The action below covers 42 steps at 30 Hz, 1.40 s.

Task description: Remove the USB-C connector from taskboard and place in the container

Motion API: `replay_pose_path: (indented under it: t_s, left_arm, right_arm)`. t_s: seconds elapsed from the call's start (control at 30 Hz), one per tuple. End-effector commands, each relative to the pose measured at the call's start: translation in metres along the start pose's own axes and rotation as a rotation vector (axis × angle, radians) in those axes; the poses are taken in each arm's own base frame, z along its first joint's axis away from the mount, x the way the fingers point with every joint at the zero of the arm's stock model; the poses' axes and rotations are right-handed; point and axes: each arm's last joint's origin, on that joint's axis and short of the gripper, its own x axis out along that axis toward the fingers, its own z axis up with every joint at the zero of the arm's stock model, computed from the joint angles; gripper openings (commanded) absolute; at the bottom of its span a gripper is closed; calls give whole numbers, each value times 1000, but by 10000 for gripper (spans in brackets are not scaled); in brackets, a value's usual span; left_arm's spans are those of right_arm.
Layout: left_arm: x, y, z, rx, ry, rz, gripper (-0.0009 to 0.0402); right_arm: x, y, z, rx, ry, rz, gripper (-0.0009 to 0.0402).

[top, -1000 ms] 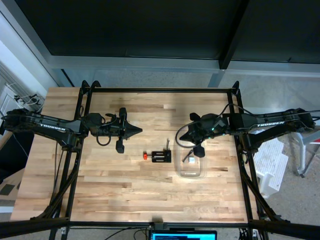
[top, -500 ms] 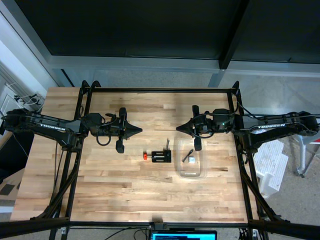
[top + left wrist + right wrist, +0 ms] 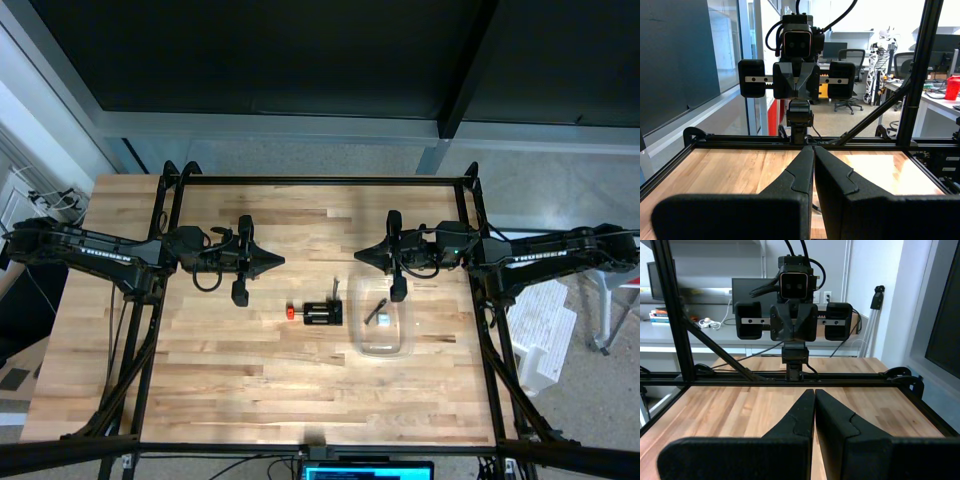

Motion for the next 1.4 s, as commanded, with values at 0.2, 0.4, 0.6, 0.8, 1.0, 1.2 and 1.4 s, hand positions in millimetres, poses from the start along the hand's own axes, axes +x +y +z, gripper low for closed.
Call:
replay_pose_path:
  t_s: [0.2, 0.4, 0.6, 0.8, 1.0, 1.2, 1.4]
  left_arm:
    - [0, 0, 0, 0, 0, 0, 0]
    - [0, 0, 0, 0, -1, 0, 0]
    - [0, 0, 0, 0, -1, 0, 0]
    - [0, 0, 0, 0, 0, 0, 0]
    - [0, 0, 0, 0, -1, 0, 0]
    - [0, 0, 0, 0, 0, 0, 0]
    - [0, 0, 0, 0, -1, 0, 0]
  right_arm:
    - [0, -1, 2, -2, -21, 7, 0]
    - [0, -1, 0, -1, -13, 4, 0]
    - [0, -6, -2, 49, 0, -14, 0]
    - [0, -7, -2, 53, 1, -7, 0]
    - [0, -7, -2, 24, 1, -6, 0]
    - [0, -7, -2, 25, 1, -5, 0]
    - [0, -6, -2, 24, 1, -5, 0]
